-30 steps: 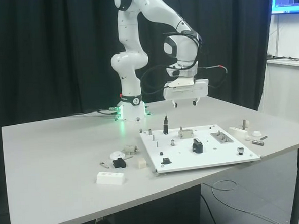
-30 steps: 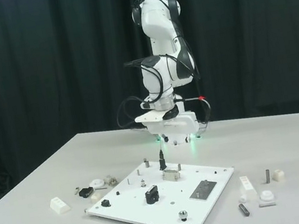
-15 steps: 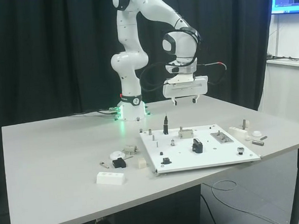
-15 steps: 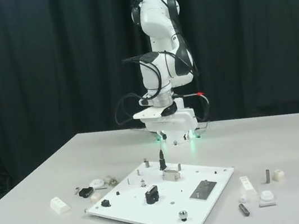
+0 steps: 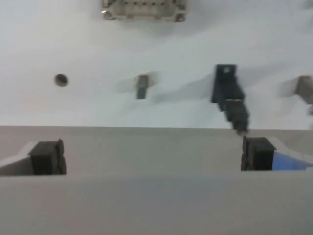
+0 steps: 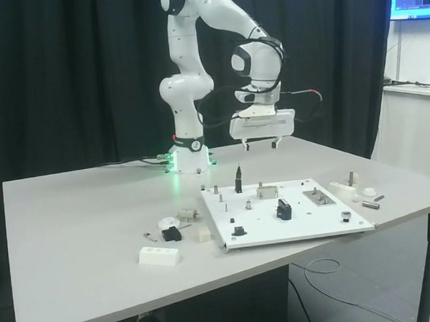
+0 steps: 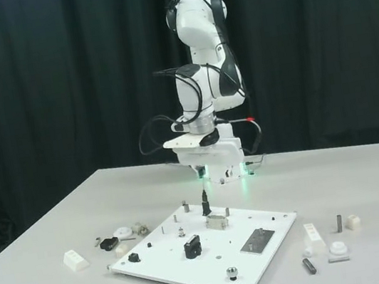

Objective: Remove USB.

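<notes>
USB plug (image 6: 239, 181): black, upright in the white board (image 6: 292, 225), near the board's far edge. Sits below the hand (image 6: 260, 145), toward 7 o'clock of it in the first room view; well apart, air between.

Hand: released, fingers (image 5: 47, 156) spread wide, holding nothing, raised above the desk (image 6: 80, 227).

Around the plug on the board: grey multi-pin connector (image 6: 267, 191) at 3 o'clock, short pegs (image 6: 214, 189) at 9 o'clock, black block (image 6: 283, 209) at 5 o'clock.

Off the board, at 9 o'clock: white block (image 6: 159, 255), small loose parts (image 6: 176, 223).

Nothing stands between hand and plug.
</notes>
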You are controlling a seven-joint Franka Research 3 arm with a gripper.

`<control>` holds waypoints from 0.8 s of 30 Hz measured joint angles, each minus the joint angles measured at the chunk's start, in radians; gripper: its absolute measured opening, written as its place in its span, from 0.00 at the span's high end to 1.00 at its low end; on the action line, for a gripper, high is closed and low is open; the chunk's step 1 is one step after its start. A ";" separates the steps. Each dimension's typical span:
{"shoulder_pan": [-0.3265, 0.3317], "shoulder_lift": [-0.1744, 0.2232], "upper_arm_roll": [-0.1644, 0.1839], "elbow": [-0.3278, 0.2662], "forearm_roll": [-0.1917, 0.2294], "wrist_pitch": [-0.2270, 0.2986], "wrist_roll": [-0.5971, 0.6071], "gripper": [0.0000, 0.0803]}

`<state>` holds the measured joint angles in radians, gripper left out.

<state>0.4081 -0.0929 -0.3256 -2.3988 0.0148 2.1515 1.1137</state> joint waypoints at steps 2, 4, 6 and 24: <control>-0.006 0.000 0.000 -0.001 -0.014 -0.002 -0.009 0.00; -0.014 0.000 -0.001 -0.003 -0.027 -0.002 -0.024 0.00; -0.022 0.000 -0.002 -0.007 -0.035 -0.003 -0.044 0.00; -0.068 0.005 -0.041 -0.067 -0.062 0.026 -0.167 0.00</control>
<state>0.3398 -0.0875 -0.3667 -2.4658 -0.0471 2.1772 0.9462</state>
